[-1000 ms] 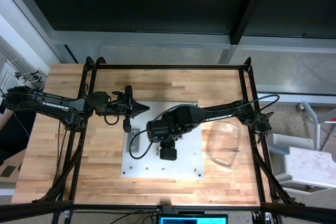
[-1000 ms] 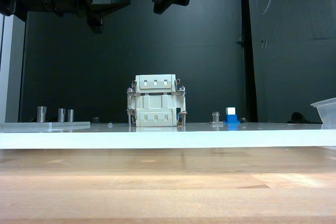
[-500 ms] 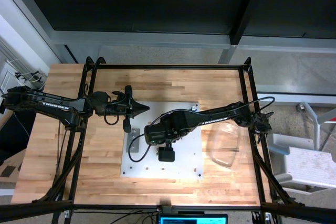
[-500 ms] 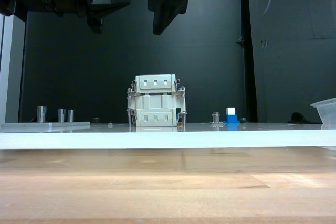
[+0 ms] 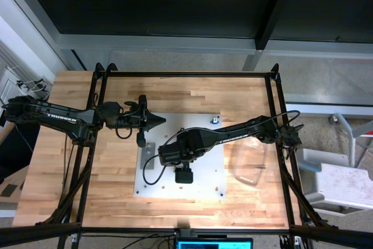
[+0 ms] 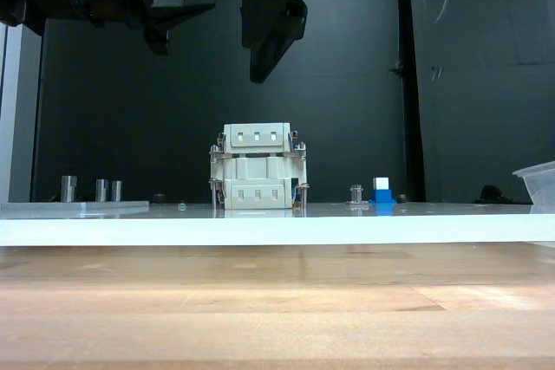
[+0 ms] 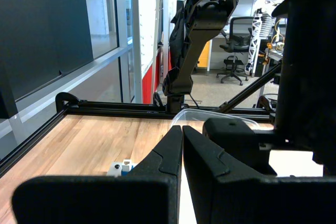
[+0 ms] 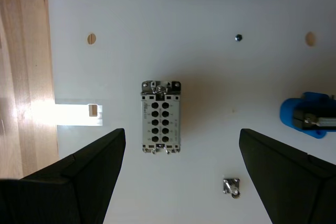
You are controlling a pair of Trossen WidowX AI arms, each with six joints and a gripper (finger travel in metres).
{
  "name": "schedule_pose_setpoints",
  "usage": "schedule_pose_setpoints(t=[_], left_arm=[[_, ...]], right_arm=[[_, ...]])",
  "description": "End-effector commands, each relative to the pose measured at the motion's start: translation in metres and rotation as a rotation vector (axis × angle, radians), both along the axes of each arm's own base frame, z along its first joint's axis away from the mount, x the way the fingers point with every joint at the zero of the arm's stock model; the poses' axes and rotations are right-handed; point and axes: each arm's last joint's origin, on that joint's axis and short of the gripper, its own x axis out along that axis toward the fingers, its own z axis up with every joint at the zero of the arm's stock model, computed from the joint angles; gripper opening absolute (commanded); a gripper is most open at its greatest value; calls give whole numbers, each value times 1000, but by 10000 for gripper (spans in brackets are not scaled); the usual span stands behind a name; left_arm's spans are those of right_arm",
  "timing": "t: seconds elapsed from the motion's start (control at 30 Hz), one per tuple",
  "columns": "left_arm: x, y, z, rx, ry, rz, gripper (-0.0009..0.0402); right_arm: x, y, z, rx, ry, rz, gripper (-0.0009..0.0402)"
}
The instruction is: Remove the HAN10-E connector and place it in the container
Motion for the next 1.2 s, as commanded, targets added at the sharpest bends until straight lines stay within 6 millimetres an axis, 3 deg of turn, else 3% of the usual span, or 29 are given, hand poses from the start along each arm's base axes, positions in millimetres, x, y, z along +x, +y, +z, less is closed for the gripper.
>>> schedule_pose_setpoints(t=[0.03, 1.2], left_arm=[[0, 0, 0, 0, 0, 0, 0], [0, 0, 0, 0, 0, 0, 0]], right_arm=[[1, 2, -6, 2, -3, 1, 305], [5, 14, -65, -1, 15, 21, 304]])
